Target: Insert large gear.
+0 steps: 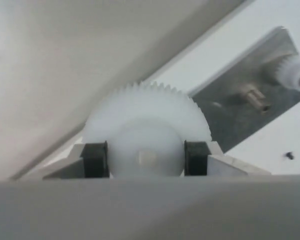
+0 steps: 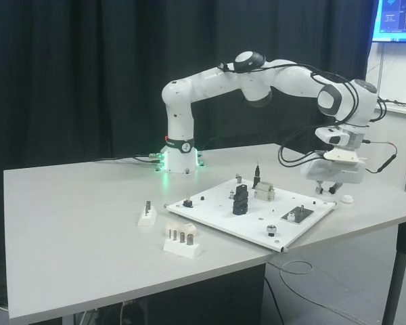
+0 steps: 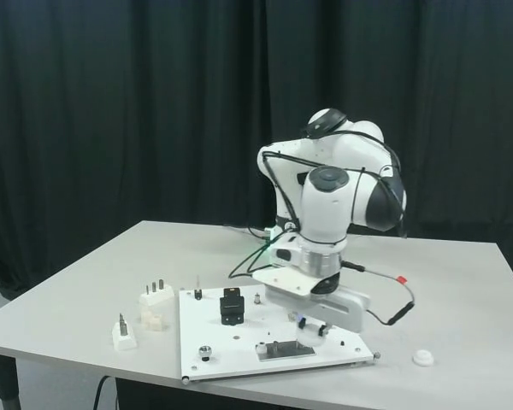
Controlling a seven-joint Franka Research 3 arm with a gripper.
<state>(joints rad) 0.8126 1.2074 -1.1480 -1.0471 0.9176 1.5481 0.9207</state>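
While carried above the white board's (image 2: 216,220) corner, large gear (image 1: 147,125): white, toothed, clamped at its hub by the pincer (image 1: 146,159); grey plate (image 1: 250,107) with bare peg (image 1: 255,97) nearby; risk: off-centre lowering jams the hub on the peg

I stand in a lab or test room. Black curtains (image 2: 88,74) close off the walls behind my grey table (image 2: 74,223). A white board (image 3: 197,342) with mounted fixtures lies on it, and a screen (image 2: 396,20) hangs in one corner.
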